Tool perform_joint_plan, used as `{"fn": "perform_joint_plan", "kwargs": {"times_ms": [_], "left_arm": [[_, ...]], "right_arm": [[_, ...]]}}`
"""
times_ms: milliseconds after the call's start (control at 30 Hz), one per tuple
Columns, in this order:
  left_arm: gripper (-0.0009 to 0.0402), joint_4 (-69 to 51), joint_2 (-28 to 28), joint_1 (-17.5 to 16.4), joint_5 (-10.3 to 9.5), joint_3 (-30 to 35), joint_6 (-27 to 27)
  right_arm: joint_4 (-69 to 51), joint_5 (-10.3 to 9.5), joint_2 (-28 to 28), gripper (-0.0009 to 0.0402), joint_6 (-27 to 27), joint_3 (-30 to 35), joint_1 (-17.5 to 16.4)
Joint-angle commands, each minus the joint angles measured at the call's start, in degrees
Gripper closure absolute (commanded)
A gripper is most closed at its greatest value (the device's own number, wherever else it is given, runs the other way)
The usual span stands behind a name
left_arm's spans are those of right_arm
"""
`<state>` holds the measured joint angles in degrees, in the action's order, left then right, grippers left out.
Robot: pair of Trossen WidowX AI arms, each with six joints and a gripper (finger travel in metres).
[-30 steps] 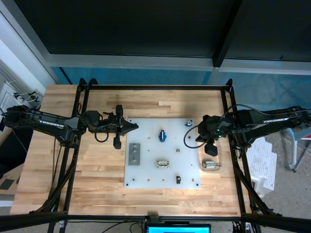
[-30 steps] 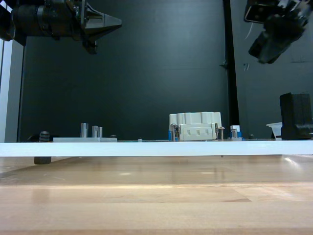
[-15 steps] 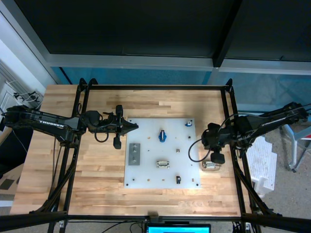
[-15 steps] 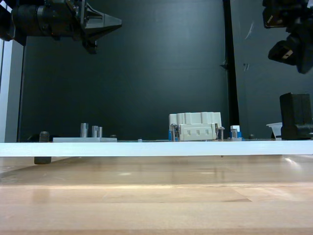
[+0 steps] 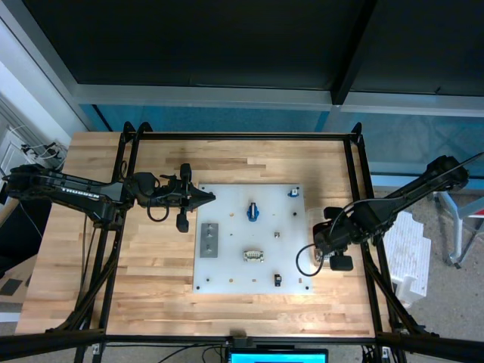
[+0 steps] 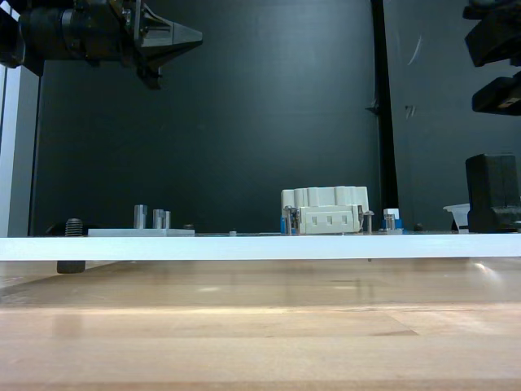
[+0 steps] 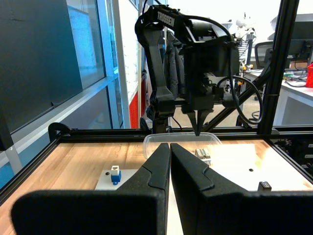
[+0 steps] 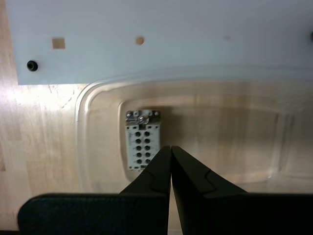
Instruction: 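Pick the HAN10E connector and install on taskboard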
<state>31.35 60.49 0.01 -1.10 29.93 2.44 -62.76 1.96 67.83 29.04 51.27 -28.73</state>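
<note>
Lying beneath right claw (image 8: 171,149) in tray (image 8: 83,122), HAN10E connector (image 8: 143,140); left claw (image 5: 210,197) near taskboard (image 5: 227,272).

From my feed, the wooden table (image 5: 151,280) carries a clear plastic tray (image 8: 82,147) just off the right edge of the taskboard (image 5: 227,276). On that board I see a grey two-hole block (image 5: 208,240) near its left edge, a blue part (image 5: 252,212) toward the far edge, and a small black piece (image 5: 278,280) by the near edge.

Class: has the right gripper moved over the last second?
Yes: right gripper came nearer along the taskboard's right edge, now over the tray. Left gripper hangs by its far left corner.
</note>
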Motion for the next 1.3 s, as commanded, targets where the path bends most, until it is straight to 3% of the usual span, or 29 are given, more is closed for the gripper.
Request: {"fn": "perform_joint_plan", "kwargs": {"times_ms": [33,200,500,567,700,900,1300], "left_arm": [[0.0392,0.0,0.0,0.0,0.02,0.0,0.0],[0.0392,0.0,0.0,0.0,0.0,0.0,0.0],[0.0392,0.0,0.0,0.0,0.02,0.0,0.0],[0.0392,0.0,0.0,0.0,0.02,0.0,0.0],[0.0392,0.0,0.0,0.0,0.0,0.0,0.0],[0.0392,0.0,0.0,0.0,0.0,0.0,0.0],[0.0392,0.0,0.0,0.0,0.0,0.0,0.0]], "right_arm": [[0.0,-0.02,0.4,0.0393,2.8,0.0,-1.6],[-0.3,-0.02,0.5,0.0358,5.1,-0.1,-3.4],[-0.2,0.28,2.4,0.0207,6.8,-0.2,-5.1],[-0.3,1.57,2.8,0.0178,6.9,-0.2,-5.3],[-0.2,2.01,3.7,0.0135,7.1,-0.4,-5.5],[1.2,2.91,3.9,0.0109,7.8,-1.5,-6.2],[4.0,3.04,4.5,0.0098,8.0,-4.3,-7.4]]}}
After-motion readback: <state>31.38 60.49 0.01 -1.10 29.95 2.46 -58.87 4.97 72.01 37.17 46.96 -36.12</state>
